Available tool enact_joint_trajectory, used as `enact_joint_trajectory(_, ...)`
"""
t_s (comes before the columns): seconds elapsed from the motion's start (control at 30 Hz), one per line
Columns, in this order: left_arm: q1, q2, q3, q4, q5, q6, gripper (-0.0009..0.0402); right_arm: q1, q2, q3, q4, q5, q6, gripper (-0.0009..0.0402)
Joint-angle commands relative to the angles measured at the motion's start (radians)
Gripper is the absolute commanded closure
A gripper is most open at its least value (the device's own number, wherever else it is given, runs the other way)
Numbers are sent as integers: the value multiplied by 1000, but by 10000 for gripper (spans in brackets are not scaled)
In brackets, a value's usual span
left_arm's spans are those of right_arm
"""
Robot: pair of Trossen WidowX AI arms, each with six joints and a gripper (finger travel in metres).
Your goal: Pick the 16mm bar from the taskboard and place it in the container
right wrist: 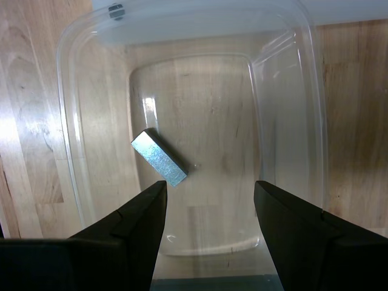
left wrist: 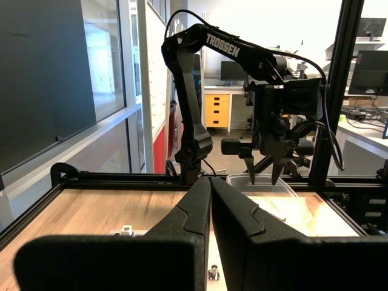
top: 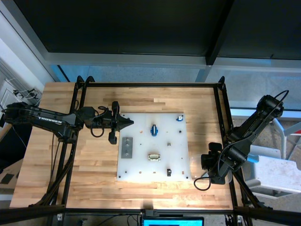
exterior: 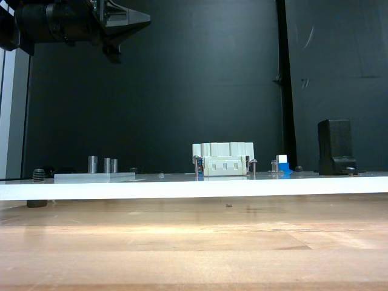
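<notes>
Under right gripper (right wrist: 209, 189) — jaws wide, empty — bar (right wrist: 159, 157) lies loose in container (right wrist: 285, 91), long axis diagonal to jaws, lower right of high view. Left gripper (top: 126, 121) closed, empty, above taskboard's (top: 141, 165) upper-left corner.

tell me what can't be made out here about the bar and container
High view: the right arm covers most of the container, so the bar in it is hidden there.
Low view: container and right tool, open above it, lie outside the frame.
Right wrist view: the bar's width cannot be gauged.
Left tool, shut, hovers over the taskboard's far left corner.
</notes>
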Motion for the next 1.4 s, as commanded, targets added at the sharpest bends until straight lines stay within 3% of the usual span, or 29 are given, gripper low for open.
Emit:
enact_joint_trajectory(0.03, 0, 0, 0, 0, 0, 0, 393, 0, 1, 0, 2, 0, 0, 193)
enact_joint_trajectory(1.4, 0, 0, 0, 0, 0, 0, 393, 0, 1, 0, 31, 0, 0, 193)
